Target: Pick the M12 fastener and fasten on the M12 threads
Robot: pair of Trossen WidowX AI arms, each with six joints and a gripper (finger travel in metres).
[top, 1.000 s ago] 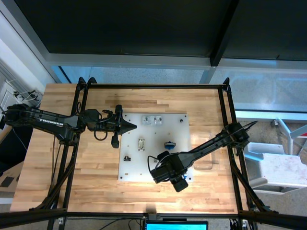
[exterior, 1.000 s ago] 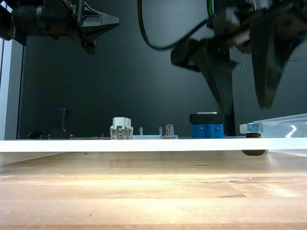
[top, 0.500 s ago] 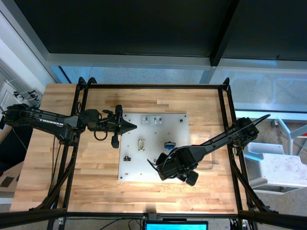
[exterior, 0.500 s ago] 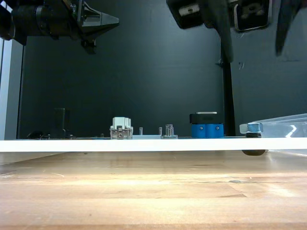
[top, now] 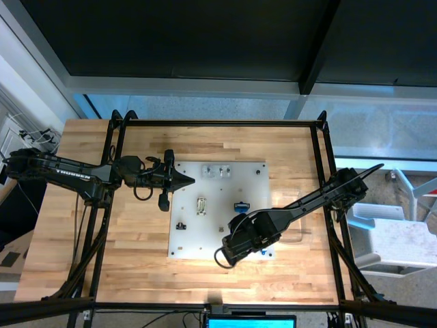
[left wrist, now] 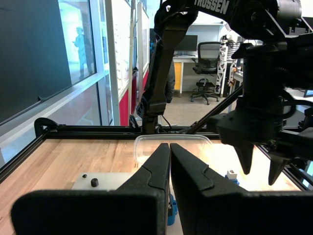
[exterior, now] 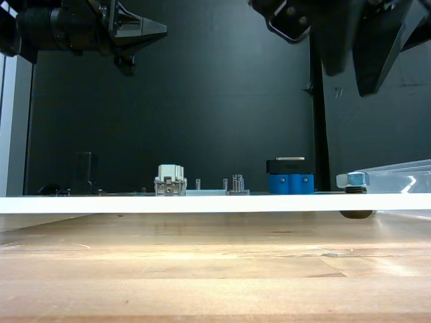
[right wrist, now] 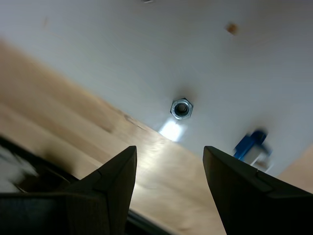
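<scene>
Swung round since half a second ago to face downward: right gripper (exterior: 351,79), upper right of low view, spread wide, holding nothing. Below it, M12 fastener (right wrist: 181,108) seated on M12 threads (exterior: 351,190), lower right. Looks released, likely fastened. Left gripper (exterior: 158,28) pinched shut, parked upper left.

White "TROSSEN" lettering on the right arm (left wrist: 244,19) (in capitals), white print on the left arm (top: 65,174) illegible
</scene>
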